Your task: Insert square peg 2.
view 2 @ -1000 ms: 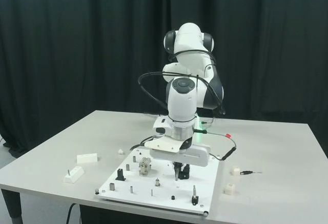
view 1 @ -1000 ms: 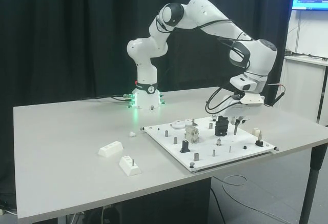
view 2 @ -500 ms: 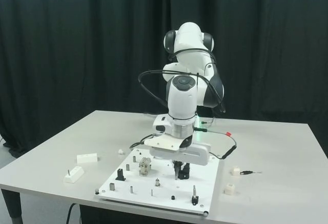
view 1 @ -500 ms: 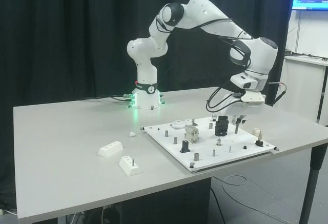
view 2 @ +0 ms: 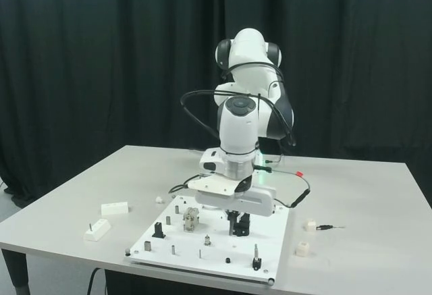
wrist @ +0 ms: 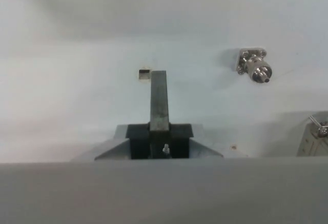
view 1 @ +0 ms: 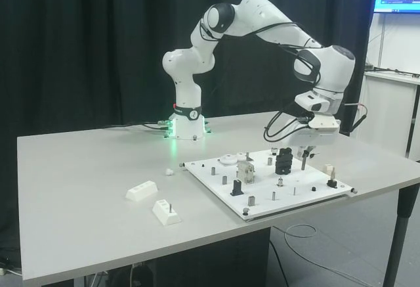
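My gripper (wrist: 159,131) is shut on a grey square peg (wrist: 159,98) that points straight down from the black fingers (wrist: 138,138). The peg's tip hangs above the white board (wrist: 77,96), beside a small square hole (wrist: 145,73); peg and hole are apart. In the first room view the gripper (view 1: 304,154) holds the peg (view 1: 303,163) over the right half of the board (view 1: 295,198). The second room view shows the gripper (view 2: 231,221) above the board (view 2: 216,258) near its middle.
A metal connector (wrist: 258,69) is bolted to the board near the hole. A black block (view 1: 283,162) and a metal fixture (view 1: 245,171) stand on the board close to the gripper. Two white blocks (view 1: 142,190) (view 1: 165,211) lie on the grey table beside the board.
The hand has risen a little with the peg held in it, and the wrist has shifted slightly. Nothing on the board has moved.
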`<action>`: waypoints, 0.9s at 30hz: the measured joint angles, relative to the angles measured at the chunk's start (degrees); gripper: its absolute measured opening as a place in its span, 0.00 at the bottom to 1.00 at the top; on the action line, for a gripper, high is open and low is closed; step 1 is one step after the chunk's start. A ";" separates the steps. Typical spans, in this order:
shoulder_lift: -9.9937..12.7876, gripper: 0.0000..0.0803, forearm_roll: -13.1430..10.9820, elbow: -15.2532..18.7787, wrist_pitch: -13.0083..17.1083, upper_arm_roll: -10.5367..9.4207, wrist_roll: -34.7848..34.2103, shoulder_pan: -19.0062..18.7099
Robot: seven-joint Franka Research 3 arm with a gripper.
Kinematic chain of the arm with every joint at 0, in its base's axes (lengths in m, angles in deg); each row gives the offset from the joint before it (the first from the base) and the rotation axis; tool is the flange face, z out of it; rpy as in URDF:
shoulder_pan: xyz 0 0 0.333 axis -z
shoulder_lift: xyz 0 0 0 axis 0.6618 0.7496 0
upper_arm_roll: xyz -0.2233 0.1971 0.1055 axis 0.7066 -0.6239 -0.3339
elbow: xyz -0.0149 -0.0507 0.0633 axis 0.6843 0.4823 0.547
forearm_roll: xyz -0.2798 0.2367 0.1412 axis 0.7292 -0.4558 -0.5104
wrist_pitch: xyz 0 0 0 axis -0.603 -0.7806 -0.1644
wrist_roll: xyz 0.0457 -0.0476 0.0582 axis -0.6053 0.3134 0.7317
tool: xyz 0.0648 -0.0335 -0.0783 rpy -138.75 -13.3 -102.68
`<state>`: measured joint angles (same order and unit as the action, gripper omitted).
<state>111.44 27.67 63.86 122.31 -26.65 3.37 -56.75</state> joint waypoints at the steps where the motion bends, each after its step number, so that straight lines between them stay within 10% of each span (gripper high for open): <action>1: -0.03 0.09 0.00 0.00 0.10 0.03 0.00 0.03; 27: -0.68 0.09 0.00 0.23 0.63 0.12 0.00 0.48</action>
<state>110.76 27.67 64.09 122.94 -26.53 3.37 -56.28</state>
